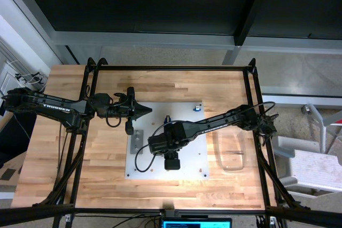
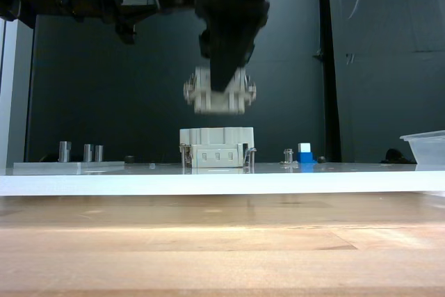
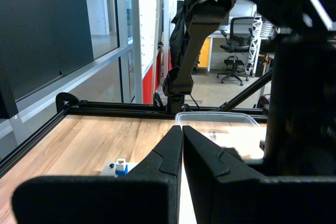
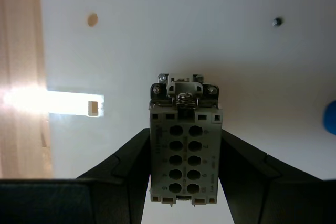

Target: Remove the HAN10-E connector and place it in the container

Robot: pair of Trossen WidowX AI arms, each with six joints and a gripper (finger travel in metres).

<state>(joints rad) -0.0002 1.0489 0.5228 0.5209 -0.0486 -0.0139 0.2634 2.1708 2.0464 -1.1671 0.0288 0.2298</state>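
Hi cam downward, low cam level; low/rt-wrist cams share HAN10-E connector [image 4: 184,153].

Wooden table [image 1: 59,148], grey floor [image 1: 299,76], glass partition [image 3: 102,24], office chair [image 3: 234,56] far back.

Open air separates the right gripper [image 4: 184,174], clamped on the HAN10-E connector [image 4: 184,150], from the grey housing [image 2: 216,147] beneath. Rightward, the way to the container [image 1: 235,171] lies open. The closed left gripper [image 1: 143,110] hangs leftward.

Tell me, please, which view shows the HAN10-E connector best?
Right wrist view: the HAN10-E connector, pin holes showing, sits in the right tool. Low view shows it side-on above the board; high and left wrist views hide it. Left tool hovers shut at board's left.
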